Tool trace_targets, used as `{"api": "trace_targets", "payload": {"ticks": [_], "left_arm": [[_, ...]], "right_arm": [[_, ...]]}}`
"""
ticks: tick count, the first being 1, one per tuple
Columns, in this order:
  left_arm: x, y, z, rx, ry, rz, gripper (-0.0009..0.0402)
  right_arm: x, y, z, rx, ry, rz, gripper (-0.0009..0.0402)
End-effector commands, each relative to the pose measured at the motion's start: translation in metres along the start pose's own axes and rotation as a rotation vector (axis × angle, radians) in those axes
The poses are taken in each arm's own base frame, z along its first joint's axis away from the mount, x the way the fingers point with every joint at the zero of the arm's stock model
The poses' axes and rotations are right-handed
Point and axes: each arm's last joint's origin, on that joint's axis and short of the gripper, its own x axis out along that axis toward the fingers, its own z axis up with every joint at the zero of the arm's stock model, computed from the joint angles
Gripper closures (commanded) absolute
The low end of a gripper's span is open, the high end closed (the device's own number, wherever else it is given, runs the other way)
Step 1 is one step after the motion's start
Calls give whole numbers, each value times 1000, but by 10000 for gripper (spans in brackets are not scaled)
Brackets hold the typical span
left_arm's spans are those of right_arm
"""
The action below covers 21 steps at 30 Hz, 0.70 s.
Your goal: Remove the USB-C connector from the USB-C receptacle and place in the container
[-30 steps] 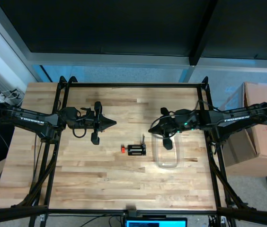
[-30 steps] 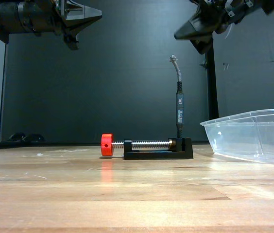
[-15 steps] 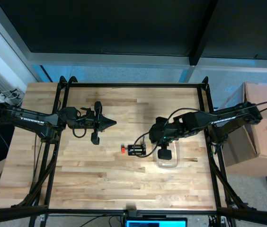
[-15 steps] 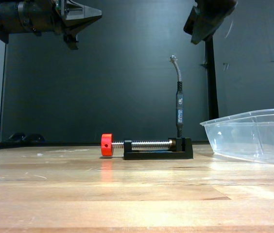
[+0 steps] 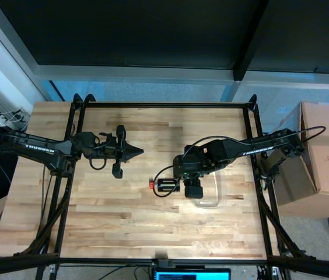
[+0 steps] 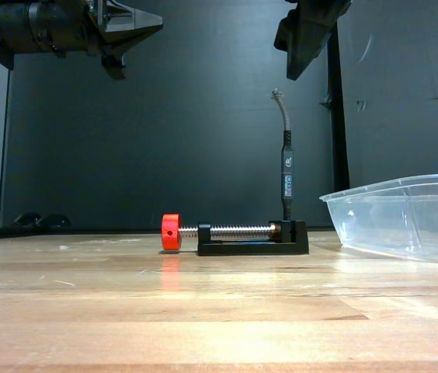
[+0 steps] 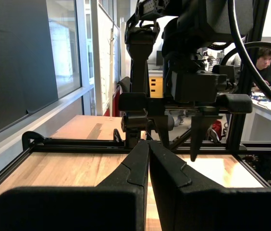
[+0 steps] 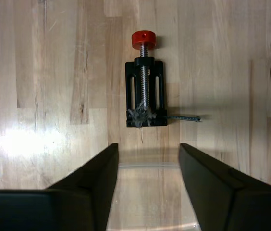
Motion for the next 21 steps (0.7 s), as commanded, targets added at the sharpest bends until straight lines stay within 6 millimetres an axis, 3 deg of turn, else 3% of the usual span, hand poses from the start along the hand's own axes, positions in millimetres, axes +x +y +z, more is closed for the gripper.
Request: {"api": "trace_targets", "payload": {"ticks": [1, 21], "left_arm": [[0, 0, 0, 0, 0, 0, 393], [0, 0, 0, 0, 0, 0, 393]], "right_arm": [[4, 0, 1, -1, 11, -2, 177], [12, 1, 1, -3, 32, -7, 165]]}}
